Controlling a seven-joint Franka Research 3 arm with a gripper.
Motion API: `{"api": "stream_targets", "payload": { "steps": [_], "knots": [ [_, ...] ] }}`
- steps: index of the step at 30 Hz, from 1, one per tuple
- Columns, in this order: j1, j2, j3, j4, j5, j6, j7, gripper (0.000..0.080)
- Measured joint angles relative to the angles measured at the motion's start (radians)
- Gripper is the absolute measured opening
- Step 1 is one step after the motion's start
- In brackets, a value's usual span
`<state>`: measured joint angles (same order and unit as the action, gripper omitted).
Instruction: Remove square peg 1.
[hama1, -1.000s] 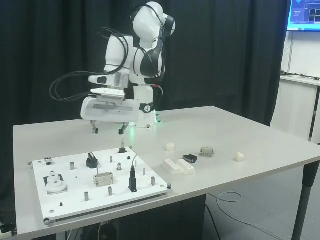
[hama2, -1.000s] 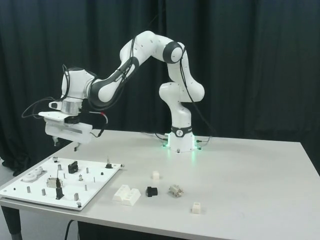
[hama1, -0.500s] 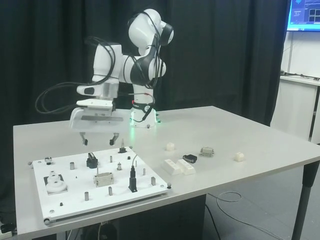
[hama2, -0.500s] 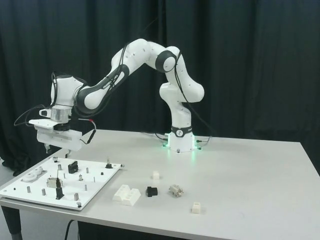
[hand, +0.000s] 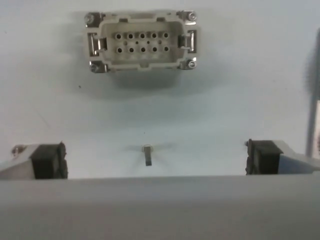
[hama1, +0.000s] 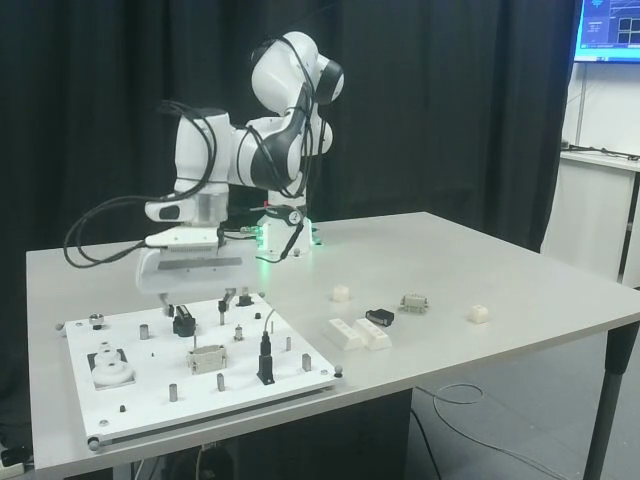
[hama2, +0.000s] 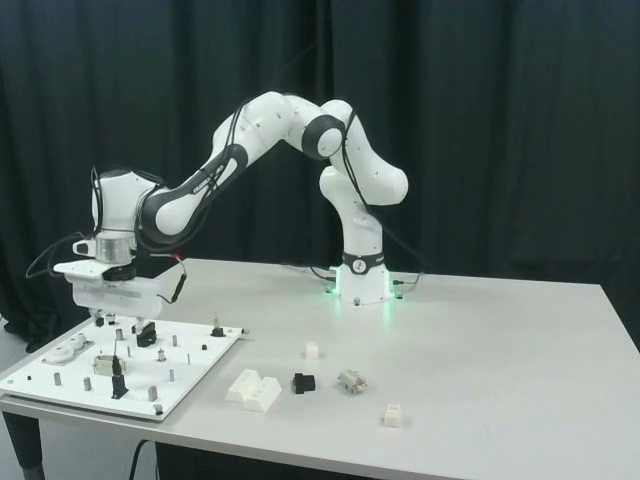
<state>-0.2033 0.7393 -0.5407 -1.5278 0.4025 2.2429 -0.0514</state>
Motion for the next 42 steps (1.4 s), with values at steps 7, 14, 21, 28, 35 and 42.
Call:
{"api": "stream_targets", "payload": {
  "steps": [7, 14, 21, 28, 35, 42],
  "knots": [
    [0.000, 0.033, 0.001, 0.001, 0.023, -0.003, -0.008, 0.0800],
    [-0.001, 0.058, 0.001, 0.001, 0.024, -0.003, -0.009, 0.0800],
    [-0.005, 0.073, 0.001, 0.001, 0.024, -0.003, -0.016, 0.0800],
    [-0.013, 0.085, 0.002, 0.001, 0.026, -0.005, -0.026, 0.0800],
    [-0.019, 0.093, 0.004, 0.001, 0.046, -0.007, -0.044, 0.0800],
    [-0.026, 0.097, 0.009, 0.001, 0.061, -0.010, -0.059, 0.0800]
  ]
}}
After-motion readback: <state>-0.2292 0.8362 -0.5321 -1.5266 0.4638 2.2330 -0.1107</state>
